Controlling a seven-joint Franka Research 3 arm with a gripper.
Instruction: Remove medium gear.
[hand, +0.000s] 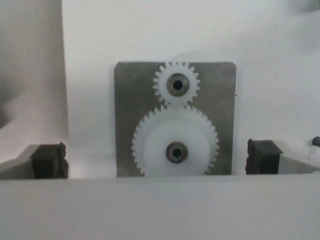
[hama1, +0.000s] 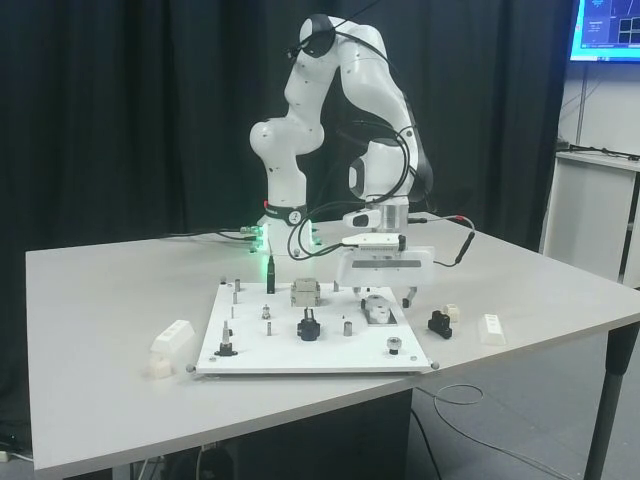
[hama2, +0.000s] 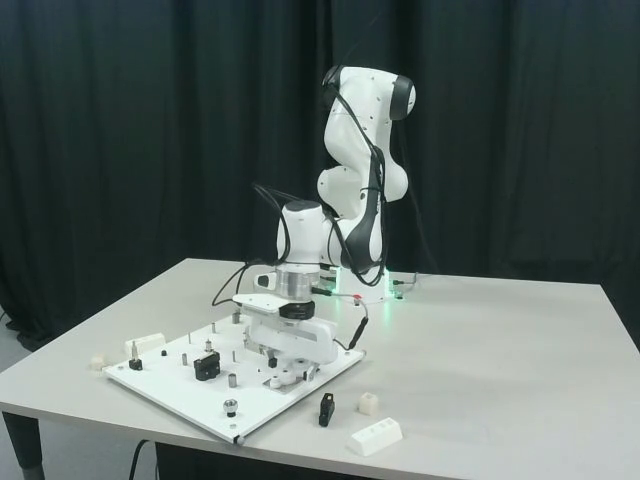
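Medium gear (hand: 175, 142), the larger of the two white toothed wheels in the wrist view, sat flat on a grey plate (hand: 125, 110) with its teeth meshed against the small gear (hand: 176, 84) just beside it, each wheel seated on its own dark hub. The plate lay on the white board (hama1: 300, 350), which rested on the grey table (hama1: 100, 300). Both black fingers (hand: 49, 161) stood wide apart, one on either side of the plate, and held nothing; the gripper (hand: 156, 160) hung above the gear without touching it. By the look of it the wheel was a light, stiff plastic part, unlikely to bend, but its smooth face and fine teeth could slip or chip under a careless squeeze. The best hold seemed to be across the toothed rim, on two opposite sides away from where it meshed with the small gear, so the pads would bite into the teeth. A straight lift along the hub would probably be needed, since any tilt might jam it on the shaft or drag the small gear round.
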